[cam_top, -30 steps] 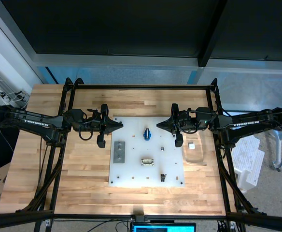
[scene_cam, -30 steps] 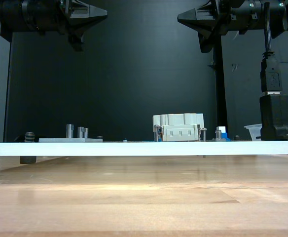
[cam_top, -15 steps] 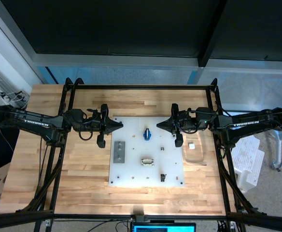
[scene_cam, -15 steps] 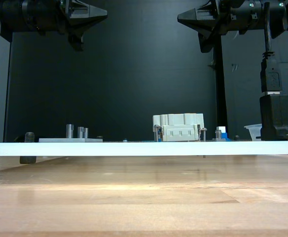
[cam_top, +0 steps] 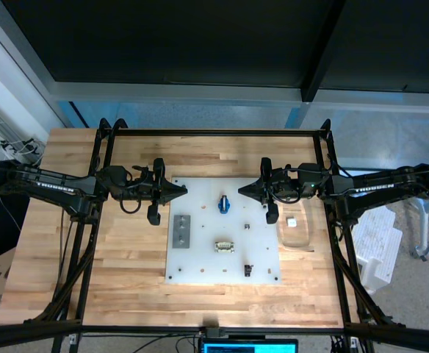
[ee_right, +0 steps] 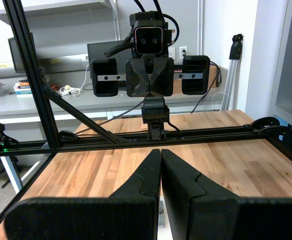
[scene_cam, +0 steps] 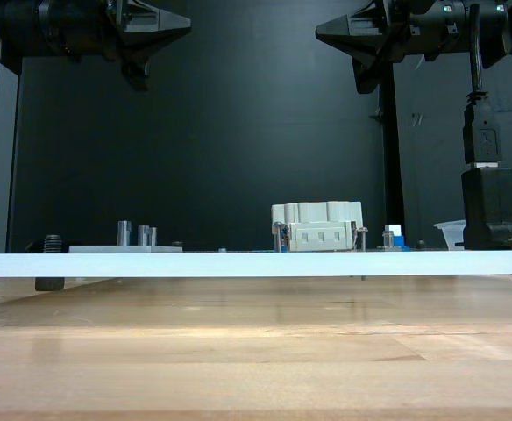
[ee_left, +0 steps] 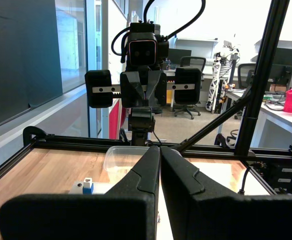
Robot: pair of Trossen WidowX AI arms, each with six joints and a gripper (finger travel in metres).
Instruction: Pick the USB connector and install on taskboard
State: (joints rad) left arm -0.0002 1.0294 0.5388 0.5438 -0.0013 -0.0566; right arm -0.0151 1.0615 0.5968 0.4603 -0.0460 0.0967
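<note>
tabletop (cam_top: 89, 279): pale wood, with the taskboard lying at its middle.
taskboard (cam_top: 200, 268): flat white square plate with small holes.
USB connector (scene_cam: 484, 132): black plug standing upright on the black socket (scene_cam: 491, 210), by the taskboard's near edge, right of its middle. A thin cable rises from its top, and no gripper touches it.
silver connector (cam_top: 224, 246): at the taskboard's middle.
grey block (cam_top: 181, 230): close to the taskboard's left edge.
clear tray (cam_top: 300, 238): on the tabletop just beside the taskboard's right edge, with a small white piece (cam_top: 291, 220) inside.
blue knob (cam_top: 224, 204): toward the taskboard's far edge.
left gripper (cam_top: 184, 190): hangs high over the taskboard's far left corner, fingers pressed together, holding nothing.
right gripper (cam_top: 242, 191): hangs high over the taskboard's far edge, right of the blue knob, facing the left gripper. Its fingers are pressed together and hold nothing.
</note>
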